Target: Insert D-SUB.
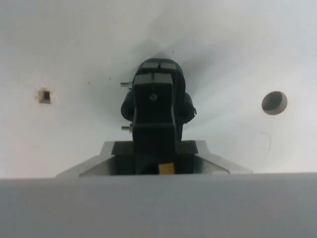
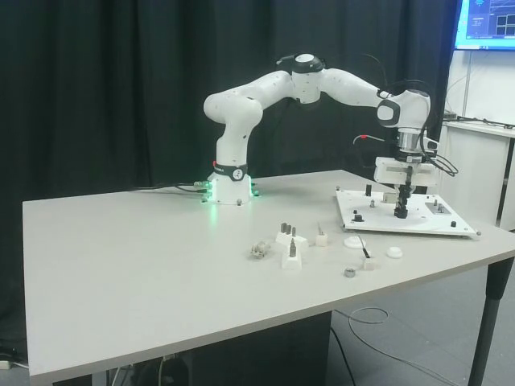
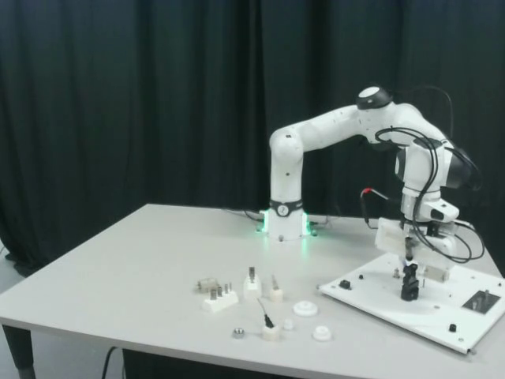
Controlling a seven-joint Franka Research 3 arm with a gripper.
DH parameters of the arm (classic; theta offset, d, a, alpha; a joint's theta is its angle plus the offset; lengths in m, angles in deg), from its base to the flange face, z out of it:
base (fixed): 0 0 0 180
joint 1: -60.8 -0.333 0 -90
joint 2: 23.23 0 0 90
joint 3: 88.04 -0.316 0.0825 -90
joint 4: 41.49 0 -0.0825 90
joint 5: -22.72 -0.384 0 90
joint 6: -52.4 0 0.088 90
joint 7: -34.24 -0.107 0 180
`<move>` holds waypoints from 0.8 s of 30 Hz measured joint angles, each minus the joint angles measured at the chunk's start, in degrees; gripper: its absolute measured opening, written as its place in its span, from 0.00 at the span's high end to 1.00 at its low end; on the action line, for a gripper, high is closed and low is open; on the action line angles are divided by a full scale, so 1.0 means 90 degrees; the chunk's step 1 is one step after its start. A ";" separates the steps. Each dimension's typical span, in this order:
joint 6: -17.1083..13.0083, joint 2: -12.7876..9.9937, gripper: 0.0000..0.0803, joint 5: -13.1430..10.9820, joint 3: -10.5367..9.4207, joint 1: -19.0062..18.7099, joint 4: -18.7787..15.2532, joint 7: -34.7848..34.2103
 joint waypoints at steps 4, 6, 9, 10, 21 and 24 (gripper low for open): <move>0.0000 0.0000 0.81 0.0000 0.0002 -0.0002 -0.0005 -0.0033; 0.0000 0.0000 0.81 0.0000 0.0003 -0.0003 -0.0007 -0.0035; 0.0000 0.0000 0.81 0.0000 0.0003 -0.0004 -0.0007 -0.0058; 0.0000 0.0000 0.81 0.0000 0.0003 -0.0006 -0.0007 -0.0069; -0.0013 0.0000 0.81 -0.0018 -0.0003 -0.0026 -0.0008 -0.0142; -0.0017 -0.0001 0.81 -0.0018 -0.0005 -0.0026 -0.0008 -0.0190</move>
